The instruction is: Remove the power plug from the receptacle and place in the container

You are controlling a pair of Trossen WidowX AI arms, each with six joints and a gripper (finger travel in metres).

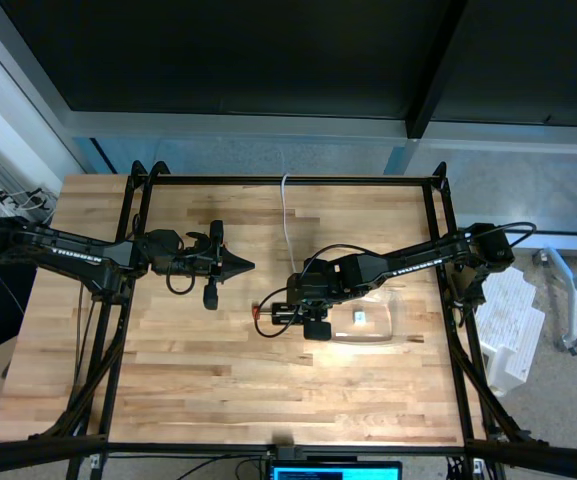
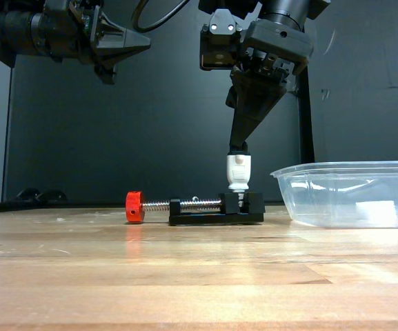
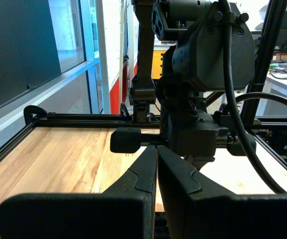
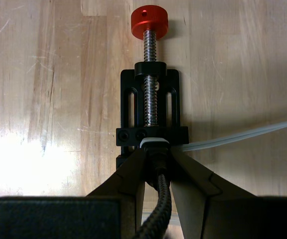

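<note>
Extraction step: my right gripper [image 2: 239, 146] is clamped on the plug [image 4: 157, 163], which sits in the receptacle [image 4: 151, 135]; next, I judge, a straight pull up, then across to the container [image 1: 384, 326] at 3 o'clock; left gripper [image 1: 243, 266] hangs closed at 10 o'clock.

High overhead, low level; both seemingly share receptacle [image 1: 288, 312].

White lettering "TROSSEN" runs along the left arm [image 1: 73, 255], back from the left claw [image 1: 246, 266]. Nothing else can be read.
</note>
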